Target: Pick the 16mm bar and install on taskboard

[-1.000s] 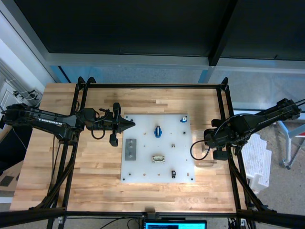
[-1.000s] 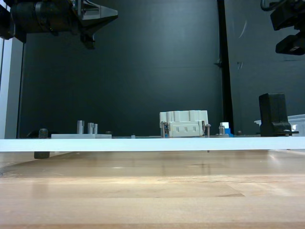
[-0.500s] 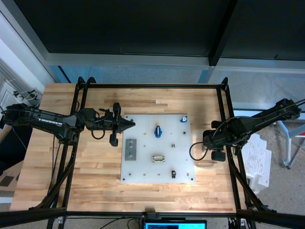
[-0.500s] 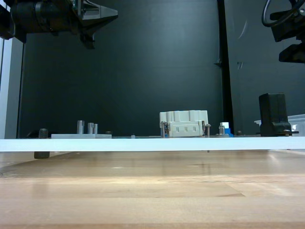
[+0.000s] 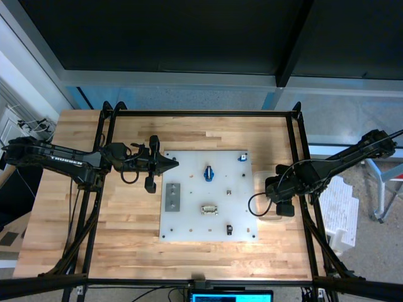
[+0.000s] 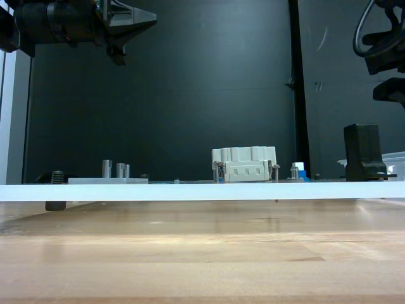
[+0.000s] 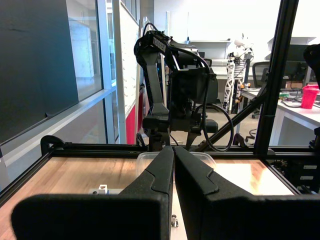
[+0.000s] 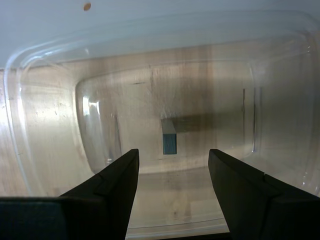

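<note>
Short grey 16mm bar (image 8: 169,137) sits in tray (image 8: 47,125) beside white taskboard (image 5: 189,223).

Your right gripper (image 8: 172,162) hangs over the clear plastic tray (image 8: 45,115) with its two dark fingers (image 8: 117,192) spread wide apart, touching nothing. Straight ahead of the claw, in line with the gap between the fingers, you have the 16mm bar (image 8: 169,137), a small grey piece on the tray's floor with a dark shadow beside it. The wooden table (image 8: 6,125) shows through the tray. Beyond the tray's far rim lies the white taskboard (image 8: 210,12), with one small hole (image 8: 87,6) in it.
</note>
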Robot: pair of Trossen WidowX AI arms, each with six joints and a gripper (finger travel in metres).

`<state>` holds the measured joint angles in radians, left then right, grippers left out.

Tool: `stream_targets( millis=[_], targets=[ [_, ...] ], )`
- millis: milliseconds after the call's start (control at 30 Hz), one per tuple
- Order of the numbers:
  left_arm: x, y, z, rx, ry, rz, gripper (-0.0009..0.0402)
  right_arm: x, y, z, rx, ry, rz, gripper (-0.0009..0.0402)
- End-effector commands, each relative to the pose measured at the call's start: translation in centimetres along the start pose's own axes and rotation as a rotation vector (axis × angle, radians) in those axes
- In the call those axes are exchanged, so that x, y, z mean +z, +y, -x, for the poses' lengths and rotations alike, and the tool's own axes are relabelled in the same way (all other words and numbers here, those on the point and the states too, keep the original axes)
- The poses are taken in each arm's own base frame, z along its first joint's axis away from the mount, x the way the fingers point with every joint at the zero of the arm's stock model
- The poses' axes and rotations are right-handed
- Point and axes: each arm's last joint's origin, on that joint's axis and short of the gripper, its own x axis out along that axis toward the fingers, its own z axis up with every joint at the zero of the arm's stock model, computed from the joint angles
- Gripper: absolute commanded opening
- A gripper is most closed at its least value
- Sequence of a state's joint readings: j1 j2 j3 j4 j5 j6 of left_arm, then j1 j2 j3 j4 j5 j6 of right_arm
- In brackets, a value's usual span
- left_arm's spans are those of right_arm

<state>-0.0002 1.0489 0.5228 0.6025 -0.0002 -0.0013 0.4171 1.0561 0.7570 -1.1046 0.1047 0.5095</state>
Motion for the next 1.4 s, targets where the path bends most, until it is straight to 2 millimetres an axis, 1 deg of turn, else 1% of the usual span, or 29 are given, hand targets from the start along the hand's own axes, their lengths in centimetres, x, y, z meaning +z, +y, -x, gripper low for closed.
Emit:
stream_targets(
  millis=[33,333,833,1400],
  targets=[
    [0.0,0.0,0.0,0.0,0.0,0.0,0.0,0.1,0.1,-0.3,-0.005,0.009,0.004,0.0202],
    [0.0,0.0,0.0,0.0,0.0,0.0,0.0,0.5,0.5,-1.2,-0.009,0.019,0.007,0.0202],
    [0.0,0.0,0.0,0.0,0.0,0.0,0.0,-0.3,0.7,-3.0,-0.011,0.01,0.006,0.0201],
    [0.0,0.0,0.0,0.0,0.0,0.0,0.0,-0.9,0.7,-4.6,-0.001,-0.004,0.011,0.0175]
  ],
)
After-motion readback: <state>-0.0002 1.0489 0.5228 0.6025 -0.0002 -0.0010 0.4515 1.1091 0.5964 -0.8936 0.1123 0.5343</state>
